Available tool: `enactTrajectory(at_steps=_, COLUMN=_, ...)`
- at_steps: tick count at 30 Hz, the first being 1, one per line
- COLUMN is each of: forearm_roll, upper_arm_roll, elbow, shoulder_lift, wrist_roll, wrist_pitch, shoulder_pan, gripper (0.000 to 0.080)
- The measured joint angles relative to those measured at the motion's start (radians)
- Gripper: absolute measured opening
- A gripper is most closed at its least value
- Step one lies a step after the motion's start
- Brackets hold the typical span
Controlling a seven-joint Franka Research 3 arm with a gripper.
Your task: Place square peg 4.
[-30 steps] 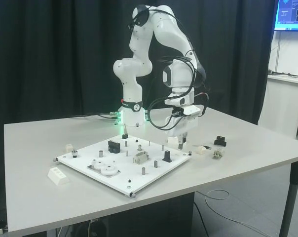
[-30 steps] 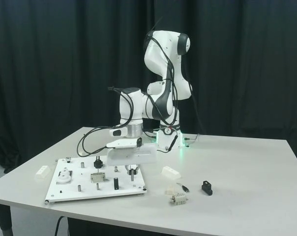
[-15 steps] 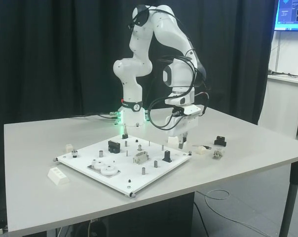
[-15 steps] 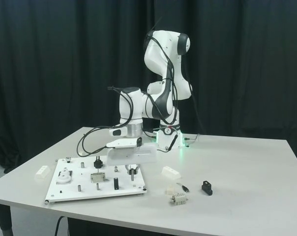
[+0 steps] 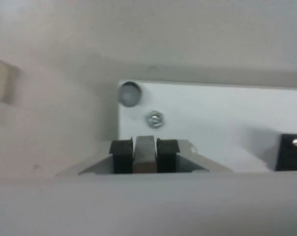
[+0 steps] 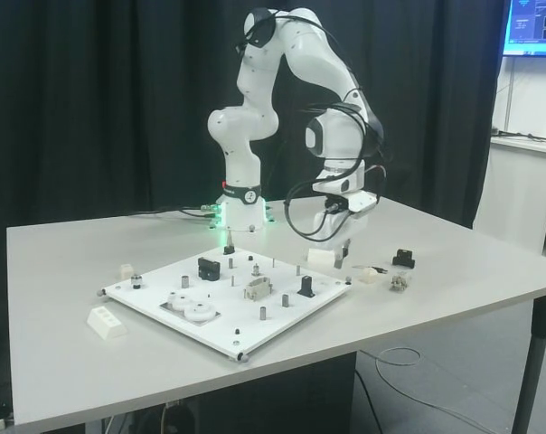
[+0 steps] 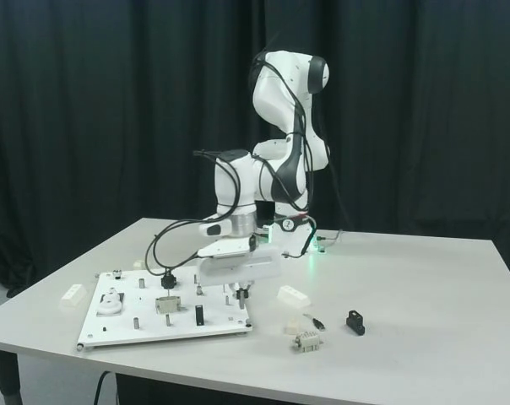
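Grey peg (image 5: 145, 153) sits clamped between the hand's (image 5: 145, 156) two black fingers (image 5: 121, 155) (seen from the wrist), held above the corner of the white board (image 5: 222, 123) on the worktop (image 6: 65, 262).

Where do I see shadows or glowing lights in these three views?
Wrist view: soft shade lies on the table beside the white board, near the gripper holding the square peg. Both room views: green light glows at the arm's base; first shows a lit screen.
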Motion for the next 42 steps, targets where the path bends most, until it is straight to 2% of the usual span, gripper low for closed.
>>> enactTrajectory(at_steps=8, forearm_roll=0.007, upper_arm_roll=0.001, elbow=-0.042, shoulder_lift=-0.032, wrist_roll=0.016, wrist_pitch=0.004, shoulder_pan=0.036, gripper=0.0097)
enactTrajectory(at_steps=13, forearm_roll=0.018, upper_arm_roll=0.002, elbow=-0.073, shoulder_lift=-0.045, wrist_roll=0.025, wrist_pitch=0.029, shoulder_pan=0.056, gripper=0.0097)
enactTrajectory(at_steps=30, forearm_roll=0.086, upper_arm_roll=0.019, elbow=-0.204, shoulder_lift=-0.059, wrist_roll=0.027, wrist_pitch=0.224, shoulder_pan=0.106, gripper=0.0097)
enactTrajectory(at_steps=42, forearm_roll=0.112, upper_arm_roll=0.051, elbow=-0.257, shoulder_lift=-0.056, wrist_roll=0.027, wrist_pitch=0.308, shoulder_pan=0.108, gripper=0.0097)
